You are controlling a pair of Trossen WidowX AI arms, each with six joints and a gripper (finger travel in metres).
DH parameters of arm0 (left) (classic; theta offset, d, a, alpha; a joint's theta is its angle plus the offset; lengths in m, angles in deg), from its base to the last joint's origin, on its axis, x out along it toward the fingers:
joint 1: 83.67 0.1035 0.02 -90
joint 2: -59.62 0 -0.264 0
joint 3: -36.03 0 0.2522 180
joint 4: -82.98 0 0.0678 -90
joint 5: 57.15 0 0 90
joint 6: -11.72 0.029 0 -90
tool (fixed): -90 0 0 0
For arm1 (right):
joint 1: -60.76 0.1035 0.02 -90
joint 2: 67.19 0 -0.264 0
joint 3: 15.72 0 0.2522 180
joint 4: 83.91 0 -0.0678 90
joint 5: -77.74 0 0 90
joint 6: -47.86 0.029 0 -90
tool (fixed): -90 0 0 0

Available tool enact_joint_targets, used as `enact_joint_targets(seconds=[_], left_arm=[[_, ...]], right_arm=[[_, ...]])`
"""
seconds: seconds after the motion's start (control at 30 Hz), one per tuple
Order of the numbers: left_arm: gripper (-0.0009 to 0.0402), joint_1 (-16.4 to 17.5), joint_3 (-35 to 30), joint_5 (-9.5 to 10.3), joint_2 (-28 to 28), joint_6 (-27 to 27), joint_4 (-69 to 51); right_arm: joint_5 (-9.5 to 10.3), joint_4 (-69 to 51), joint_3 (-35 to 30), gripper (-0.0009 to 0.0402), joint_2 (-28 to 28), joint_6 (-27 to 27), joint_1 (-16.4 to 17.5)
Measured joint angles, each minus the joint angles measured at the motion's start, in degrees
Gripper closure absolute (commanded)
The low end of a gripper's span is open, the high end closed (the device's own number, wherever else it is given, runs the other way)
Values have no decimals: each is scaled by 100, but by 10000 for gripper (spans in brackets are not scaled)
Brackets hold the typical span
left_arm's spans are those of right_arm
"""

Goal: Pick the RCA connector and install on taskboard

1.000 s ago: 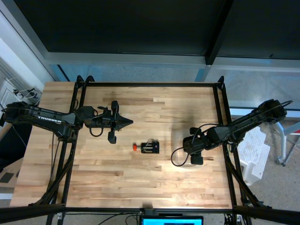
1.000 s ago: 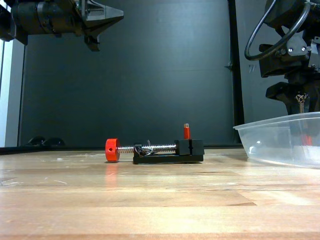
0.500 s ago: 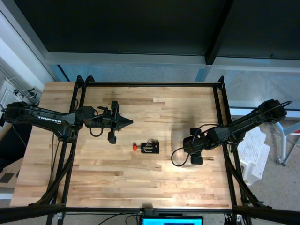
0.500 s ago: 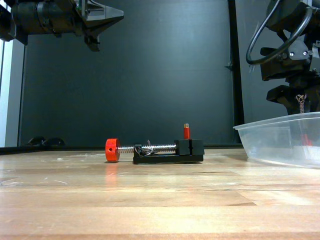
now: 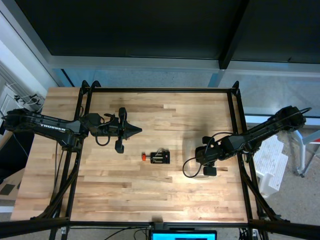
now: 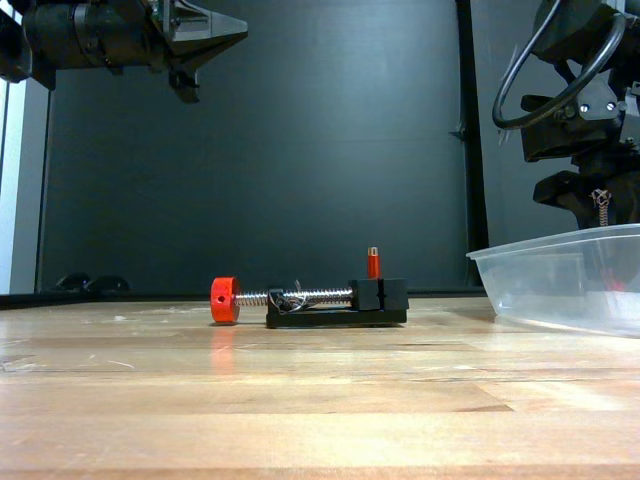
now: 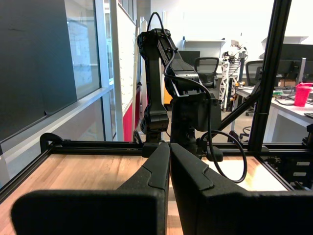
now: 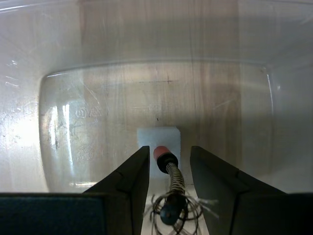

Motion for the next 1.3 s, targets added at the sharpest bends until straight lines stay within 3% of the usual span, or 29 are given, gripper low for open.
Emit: enact_joint_targets(seconds=[0.63, 1.3], left_arm=[[393, 0, 2, 0, 0, 2, 0], [393, 0, 0, 2, 0, 2, 0]], right_arm=[[4, 22, 0, 394, -4, 0, 11], [4, -271, -136, 393, -264, -4, 9]])
